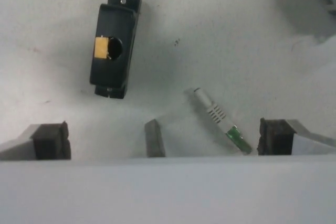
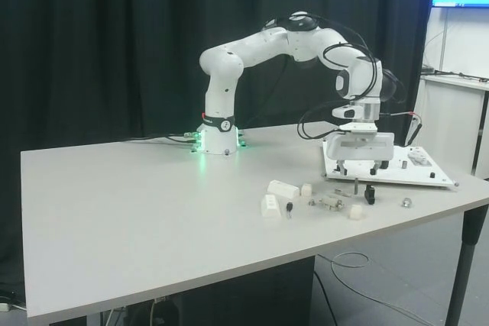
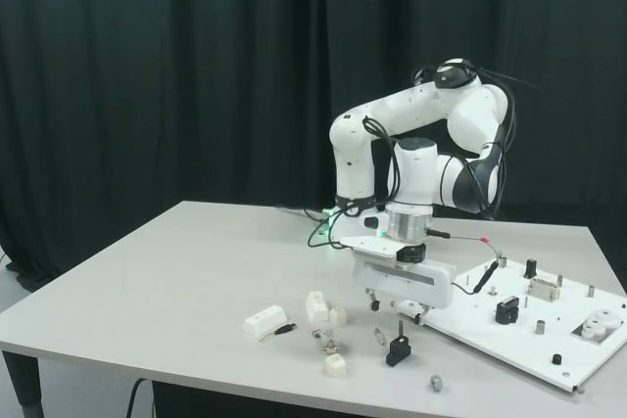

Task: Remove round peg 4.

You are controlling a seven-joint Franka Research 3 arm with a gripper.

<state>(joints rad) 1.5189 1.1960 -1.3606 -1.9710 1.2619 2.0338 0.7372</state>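
Note:
A thin grey round peg (image 1: 155, 138) stands upright between my fingers, touching neither. It shows below the hand as peg (image 2: 356, 186) and peg (image 3: 400, 325), beside the edge of the white board (image 2: 416, 175). I cannot tell whether it rests on the table or hangs in the air. My gripper (image 1: 163, 139) is open, its black pads (image 1: 51, 140) wide apart; it hovers low over the table as gripper (image 2: 357, 169) and gripper (image 3: 398, 308). A black block (image 1: 113, 51) with a round hole lies on the table close by.
A white plug with a green tip (image 1: 218, 115) lies next to the peg. Several white blocks (image 2: 281, 187) (image 3: 264, 321) and small metal parts (image 2: 406, 203) are scattered along the table's front. The white board (image 3: 509, 335) carries more pegs and fixtures.

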